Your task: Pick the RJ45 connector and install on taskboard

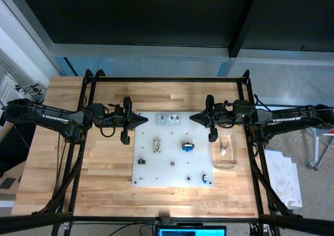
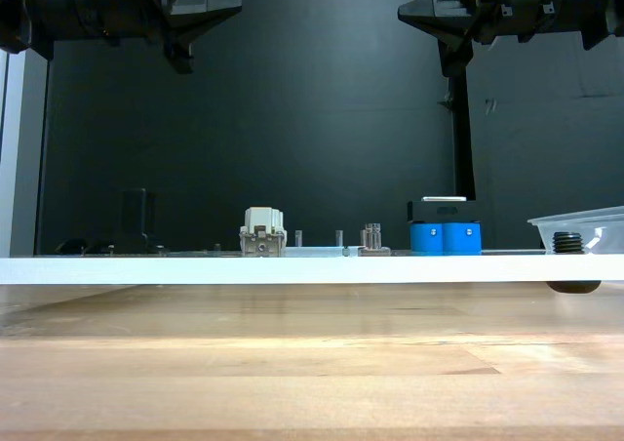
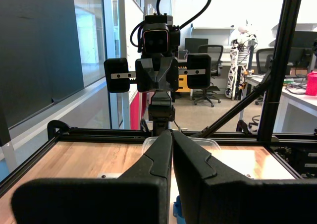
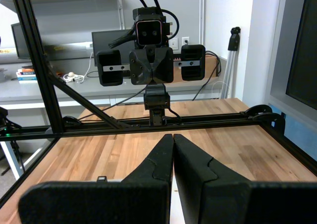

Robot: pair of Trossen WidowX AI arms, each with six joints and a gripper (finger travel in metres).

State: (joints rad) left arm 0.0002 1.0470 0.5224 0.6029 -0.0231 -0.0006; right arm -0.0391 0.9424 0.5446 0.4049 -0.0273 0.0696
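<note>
Wooden tabletop (image 1: 94, 163) carries the work, with a dark wall behind. RJ45 connector (image 1: 223, 150) lies in a clear tray (image 1: 232, 164) right of centre in the high view, just off the right edge of the taskboard (image 1: 156, 170). Its long axis appears to run up-and-down the frame. Right gripper (image 1: 192, 117), fingers together, hangs high over the board's upper right and is the nearer; the connector sits below it, toward lower right. Left gripper (image 1: 146, 120), likewise closed, is well apart. Tray walls hem the approach; overhead is open.
</note>
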